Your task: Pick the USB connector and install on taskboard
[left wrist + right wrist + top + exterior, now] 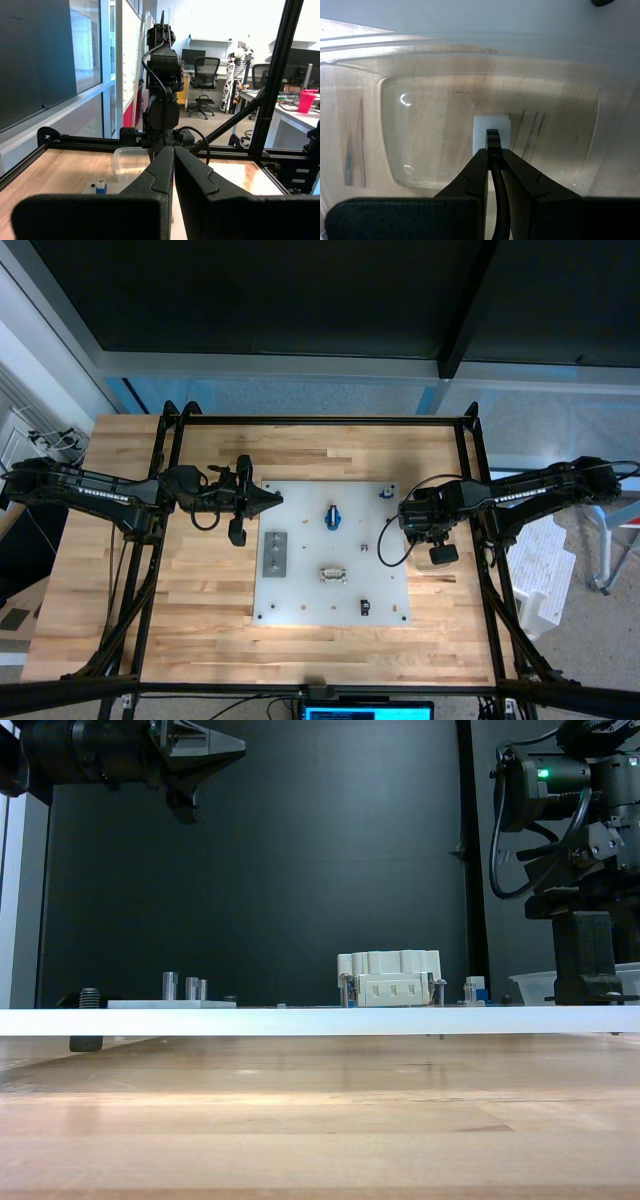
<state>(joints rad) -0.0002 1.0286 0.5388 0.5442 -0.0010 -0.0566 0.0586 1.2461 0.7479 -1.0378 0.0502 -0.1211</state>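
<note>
High view: left gripper (pixel 276 500) level over taskboard (pixel 300 600), right gripper (pixel 492 144) down over tray (pixel 365 55).

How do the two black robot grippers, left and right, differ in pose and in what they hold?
Pose: the left gripper lies level, high above the left edge of the flat white square taskboard. The right gripper points down into the clear shallow tray.
Load: the left gripper holds nothing, while the right gripper pinches the tiny dark USB connector.
Both have their fingers shut.
</note>
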